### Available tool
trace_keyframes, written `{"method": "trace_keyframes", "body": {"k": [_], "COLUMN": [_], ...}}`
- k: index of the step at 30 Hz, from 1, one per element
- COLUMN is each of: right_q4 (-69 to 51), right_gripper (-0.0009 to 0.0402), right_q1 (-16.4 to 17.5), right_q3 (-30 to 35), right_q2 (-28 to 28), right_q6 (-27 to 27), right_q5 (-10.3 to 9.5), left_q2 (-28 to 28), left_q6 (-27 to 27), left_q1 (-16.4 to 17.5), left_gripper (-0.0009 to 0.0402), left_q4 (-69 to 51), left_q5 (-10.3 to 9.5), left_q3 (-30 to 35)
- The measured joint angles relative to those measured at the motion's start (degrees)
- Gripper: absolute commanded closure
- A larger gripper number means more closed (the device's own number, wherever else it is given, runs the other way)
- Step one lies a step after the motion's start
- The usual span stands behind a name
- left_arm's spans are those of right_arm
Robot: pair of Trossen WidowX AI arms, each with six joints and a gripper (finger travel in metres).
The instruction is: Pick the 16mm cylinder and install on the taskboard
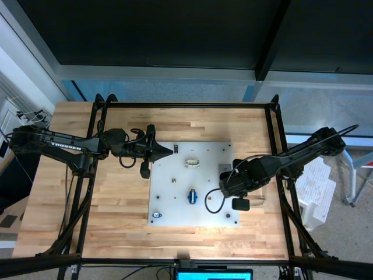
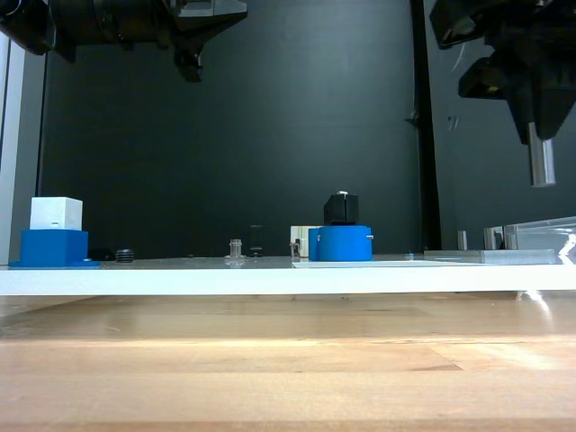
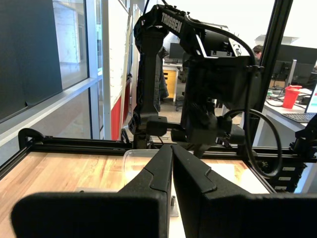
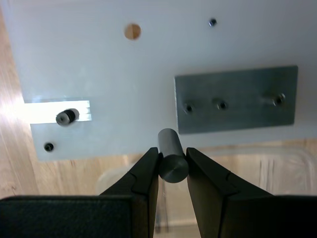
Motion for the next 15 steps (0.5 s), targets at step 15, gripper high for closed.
{"method": "trace_keyframes", "body": {"k": [15], "right_q4": [0.28], "right_gripper": [0.0385], "right_q1": [-0.98], "right_q3": [11.08], "right_q2": [10.14], "right_q6": [0.02], "right_q5": [0.17], "left_q2": [0.00], "left_q6": [-0.02], "left_q1": [0.00], "left_gripper": [0.0393], "left_q4": [0.00], "left_q5": [0.00], "left_q3": [-0.02]}}
